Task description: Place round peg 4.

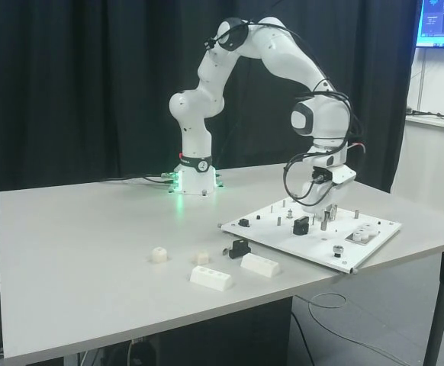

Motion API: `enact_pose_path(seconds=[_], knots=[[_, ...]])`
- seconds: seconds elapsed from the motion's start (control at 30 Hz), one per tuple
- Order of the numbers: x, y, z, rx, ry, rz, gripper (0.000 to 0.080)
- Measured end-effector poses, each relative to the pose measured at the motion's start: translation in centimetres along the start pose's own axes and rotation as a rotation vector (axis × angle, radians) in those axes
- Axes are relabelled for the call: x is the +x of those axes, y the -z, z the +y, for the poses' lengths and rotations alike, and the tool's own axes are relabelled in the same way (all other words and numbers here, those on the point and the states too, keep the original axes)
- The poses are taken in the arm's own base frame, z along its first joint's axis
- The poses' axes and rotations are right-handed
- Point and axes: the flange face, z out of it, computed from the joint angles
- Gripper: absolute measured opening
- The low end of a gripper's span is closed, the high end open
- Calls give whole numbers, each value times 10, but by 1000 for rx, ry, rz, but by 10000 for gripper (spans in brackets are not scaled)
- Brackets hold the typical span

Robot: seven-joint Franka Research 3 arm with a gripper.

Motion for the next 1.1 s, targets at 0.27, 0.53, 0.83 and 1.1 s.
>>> enact_pose_path(seconds=[0.27,0.53,0.83,1.1], knots=[[11,6,16,-29,6,24,151],[29,12,48,-69,4,48,151],[49,14,92,-80,-15,48,151],[54,5,114,-68,-38,23,151]])
